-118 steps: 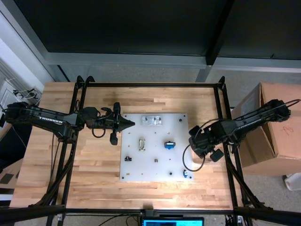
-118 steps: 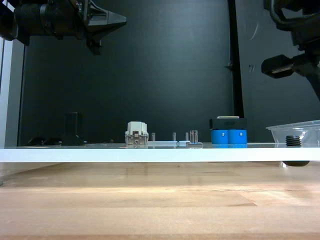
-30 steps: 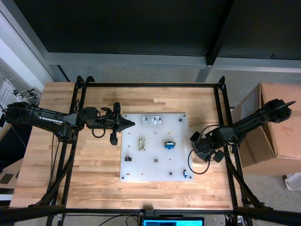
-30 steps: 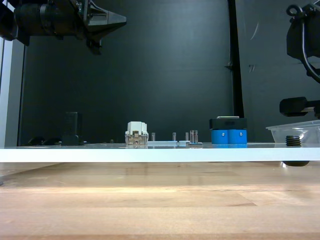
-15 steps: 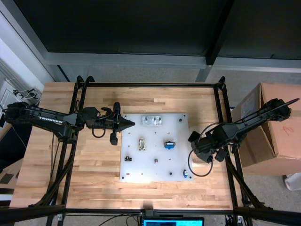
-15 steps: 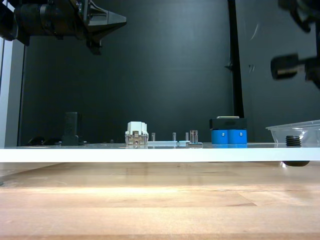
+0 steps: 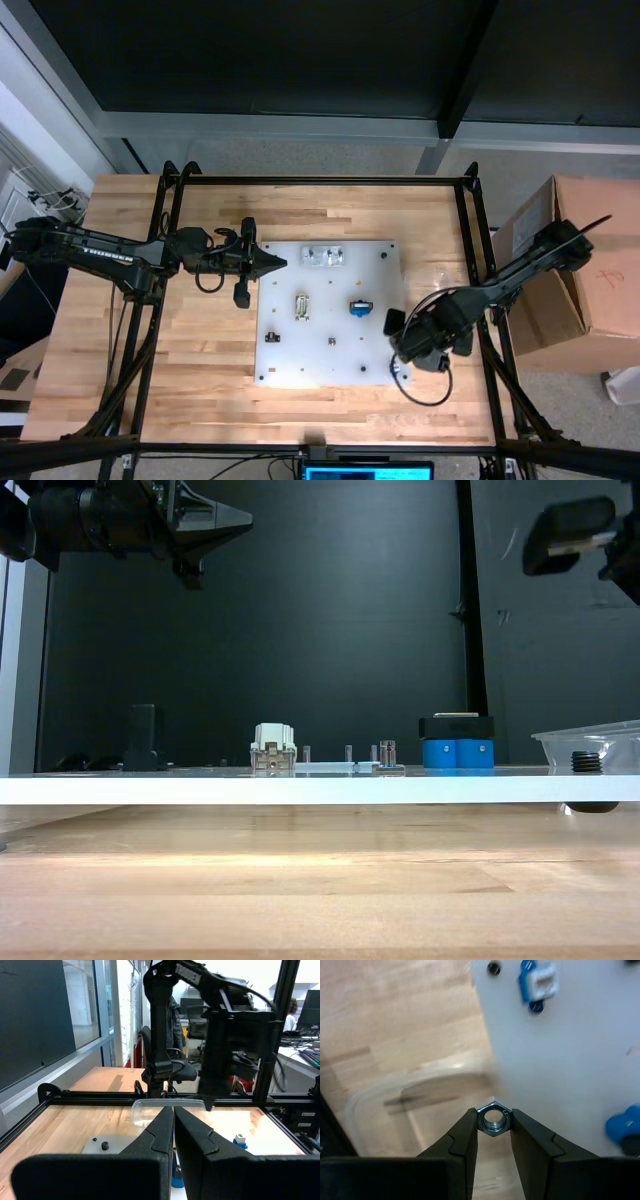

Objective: Pick the M12 nut and place it on its threads and fasten

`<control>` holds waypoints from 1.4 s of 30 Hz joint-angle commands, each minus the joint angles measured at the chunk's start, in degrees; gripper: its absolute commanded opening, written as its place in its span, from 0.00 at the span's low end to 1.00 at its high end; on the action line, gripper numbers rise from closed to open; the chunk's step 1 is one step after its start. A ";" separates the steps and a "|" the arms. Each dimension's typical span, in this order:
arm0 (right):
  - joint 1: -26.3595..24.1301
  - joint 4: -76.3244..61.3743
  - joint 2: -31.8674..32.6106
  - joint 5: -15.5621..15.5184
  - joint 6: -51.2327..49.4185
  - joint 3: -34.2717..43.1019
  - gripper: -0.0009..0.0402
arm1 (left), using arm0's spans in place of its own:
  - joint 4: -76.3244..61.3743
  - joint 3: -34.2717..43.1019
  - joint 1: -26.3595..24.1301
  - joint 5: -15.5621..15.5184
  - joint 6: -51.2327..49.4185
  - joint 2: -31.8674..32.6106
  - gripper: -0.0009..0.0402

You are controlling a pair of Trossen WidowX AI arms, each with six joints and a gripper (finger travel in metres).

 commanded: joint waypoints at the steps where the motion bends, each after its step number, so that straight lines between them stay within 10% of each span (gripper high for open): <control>1: 0.20 -0.42 4.66 0.02 0.04 5.92 0.02 | 0.02 0.02 0.02 0.00 0.00 0.00 0.02; 21: -0.55 2.27 24.61 0.00 -4.26 24.81 0.02 | 0.02 0.02 0.02 0.00 0.00 0.00 0.02; 42: -1.84 5.60 28.48 -0.04 -16.65 25.51 0.02 | 0.02 0.02 0.02 0.00 0.00 0.00 0.02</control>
